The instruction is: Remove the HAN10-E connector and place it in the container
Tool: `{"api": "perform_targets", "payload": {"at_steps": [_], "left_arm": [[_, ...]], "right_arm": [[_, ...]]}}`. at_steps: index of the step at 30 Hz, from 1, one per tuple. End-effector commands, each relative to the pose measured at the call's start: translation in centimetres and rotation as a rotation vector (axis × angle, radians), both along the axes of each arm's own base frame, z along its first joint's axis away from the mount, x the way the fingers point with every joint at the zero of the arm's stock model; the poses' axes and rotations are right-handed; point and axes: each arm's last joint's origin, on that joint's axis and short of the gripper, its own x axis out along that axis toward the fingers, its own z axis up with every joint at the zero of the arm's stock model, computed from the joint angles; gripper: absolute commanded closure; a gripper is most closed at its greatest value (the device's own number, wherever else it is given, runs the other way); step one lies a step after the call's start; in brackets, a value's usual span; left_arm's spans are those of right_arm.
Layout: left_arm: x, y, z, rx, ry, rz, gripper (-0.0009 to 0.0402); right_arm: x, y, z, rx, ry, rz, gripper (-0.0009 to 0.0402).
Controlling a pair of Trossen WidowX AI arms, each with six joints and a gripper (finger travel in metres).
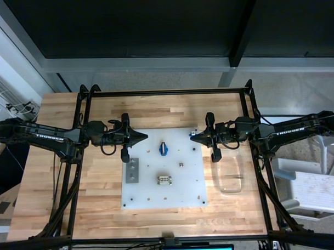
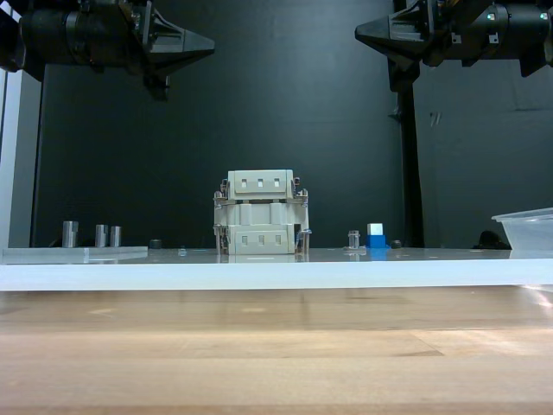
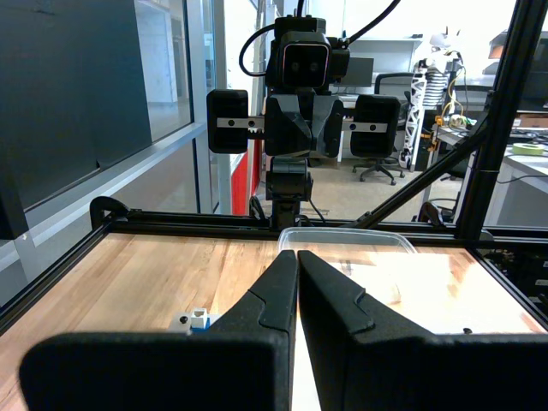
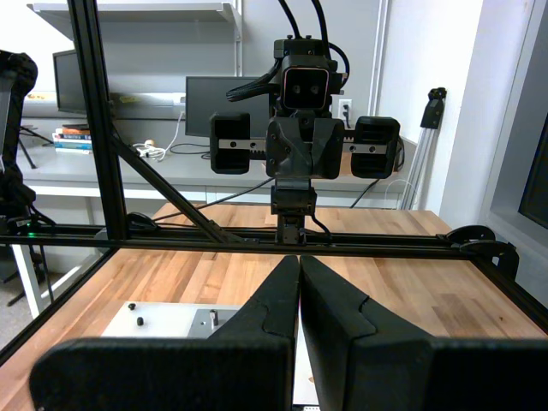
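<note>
Both end effectors hover above the white board's (image 1: 186, 183) far edge with fingers pressed together, the left end effector (image 1: 144, 137) facing the right end effector (image 1: 192, 136). A blue piece (image 1: 163, 148) stands between them. Nearer, the HAN10-E connector (image 1: 164, 180) sits unobstructed on the board. A grey plate (image 1: 133, 170) lies beside it, and the container (image 1: 232, 176) rests on the worktop (image 1: 76, 188).

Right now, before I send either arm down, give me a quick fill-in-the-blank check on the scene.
1. The HAN10-E connector stands on the white board, held by ___ gripper.
2. The container lies off the board on the ___ arm's side.
3. The left gripper and right gripper hover above the board, both ___.
Missing words: neither; right; shut.
</note>
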Motion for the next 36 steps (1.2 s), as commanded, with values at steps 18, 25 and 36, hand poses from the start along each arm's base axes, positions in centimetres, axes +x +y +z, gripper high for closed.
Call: {"api": "perform_targets", "payload": {"at_steps": [18, 25, 36], "left_arm": [[0.0, 0.0, 0.0, 0.0, 0.0, -0.001, 0.0393], [0.0, 0.0, 0.0, 0.0, 0.0, 0.0, 0.0393], [0.0, 0.0, 0.0, 0.0, 0.0, 0.0, 0.0393]], "right_arm": [[0.4, 0.0, 2.1, 0.059, 0.003, 0.004, 0.0393], [0.8, 0.1, 4.8, 0.056, 0.104, 0.002, 0.0393], [2.5, 0.2, 8.6, 0.044, 0.492, -0.006, 0.0393]]}}
